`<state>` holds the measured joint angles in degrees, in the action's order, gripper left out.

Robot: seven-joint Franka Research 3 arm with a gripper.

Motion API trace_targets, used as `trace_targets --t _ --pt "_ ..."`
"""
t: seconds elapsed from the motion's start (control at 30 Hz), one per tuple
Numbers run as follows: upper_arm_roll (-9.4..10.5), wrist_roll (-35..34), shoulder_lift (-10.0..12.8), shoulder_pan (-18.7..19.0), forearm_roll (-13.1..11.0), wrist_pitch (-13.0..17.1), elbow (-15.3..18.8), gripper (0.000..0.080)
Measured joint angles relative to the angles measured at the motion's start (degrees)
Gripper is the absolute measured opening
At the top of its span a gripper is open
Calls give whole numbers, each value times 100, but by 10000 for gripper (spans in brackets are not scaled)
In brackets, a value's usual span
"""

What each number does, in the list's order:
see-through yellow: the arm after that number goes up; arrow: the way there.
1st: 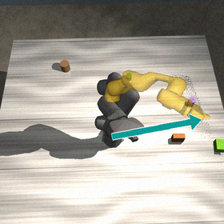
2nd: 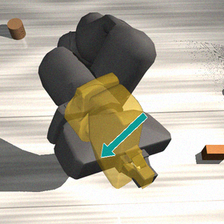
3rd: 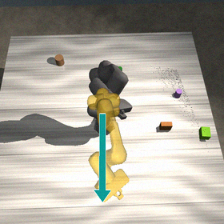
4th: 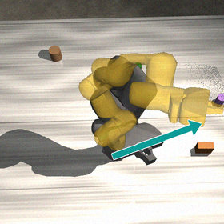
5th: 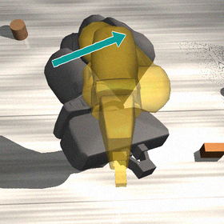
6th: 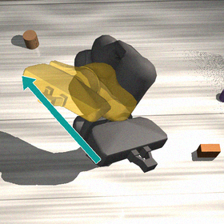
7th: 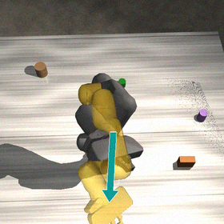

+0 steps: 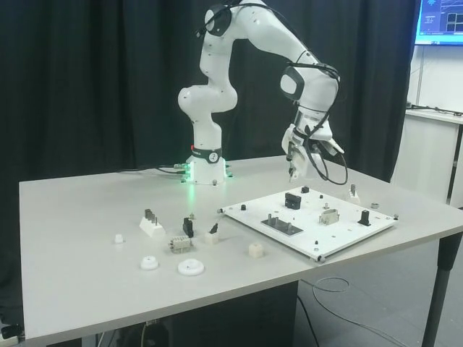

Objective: Insert Ethernet.

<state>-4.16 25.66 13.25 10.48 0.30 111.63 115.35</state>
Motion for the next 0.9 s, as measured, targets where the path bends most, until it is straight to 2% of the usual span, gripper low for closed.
trace_targets --t 0.37,0.9 --pt "46 -940 -539 655 -45 394 854 93" --pt "309 -2669 -1154 1371 -85 1040 1838 92"
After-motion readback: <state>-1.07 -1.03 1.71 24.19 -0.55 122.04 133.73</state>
